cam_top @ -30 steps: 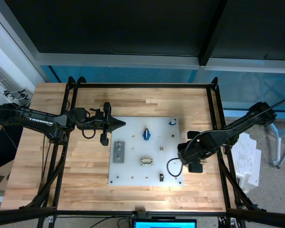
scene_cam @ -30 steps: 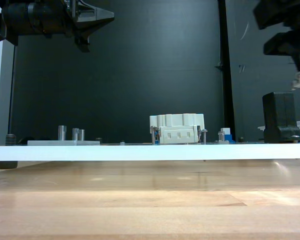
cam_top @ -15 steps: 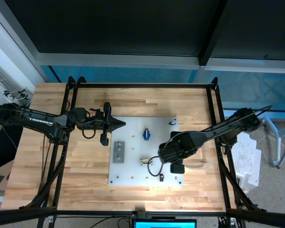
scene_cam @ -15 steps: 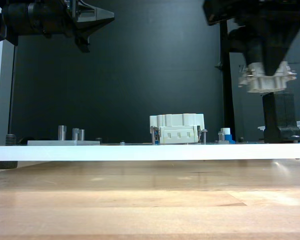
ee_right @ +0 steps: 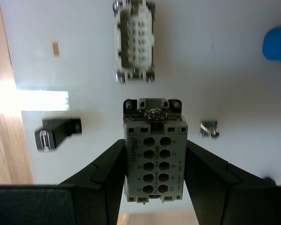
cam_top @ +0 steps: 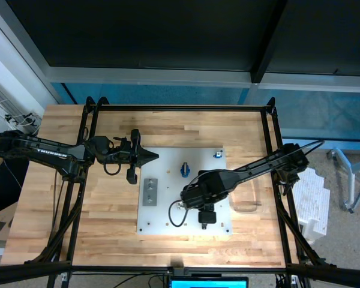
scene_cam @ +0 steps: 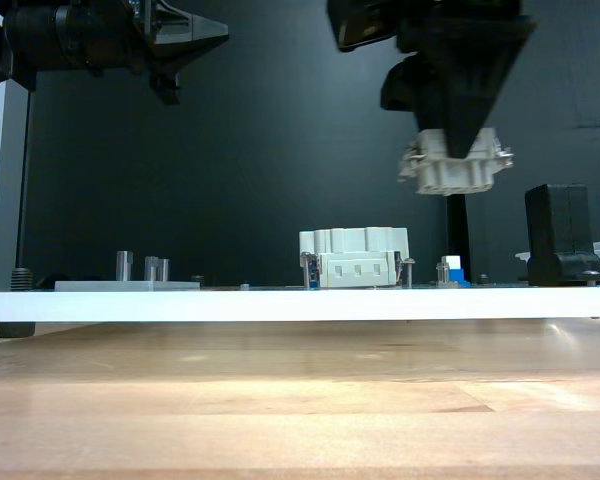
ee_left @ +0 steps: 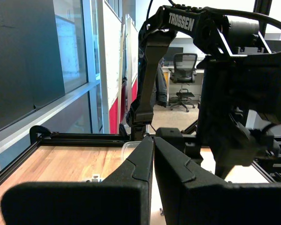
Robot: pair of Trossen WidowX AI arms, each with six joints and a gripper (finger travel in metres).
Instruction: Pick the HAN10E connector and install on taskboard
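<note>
The right gripper (scene_cam: 458, 150) has its jaws clamped on the HAN10E connector (scene_cam: 456, 170), holding it in the air above the taskboard (cam_top: 157, 224), near the beige socket (scene_cam: 353, 258) mounted there. The left gripper (cam_top: 151, 156), jaws together, hangs over the taskboard's far left corner.

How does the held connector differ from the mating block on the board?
The HAN10E connector hangs clamped in the right gripper above the taskboard; the mating block sits on it. The connector's face shows round holes; the block's is recessed. Both pale beige. The left gripper, shut, hovers at the board's left edge.
</note>
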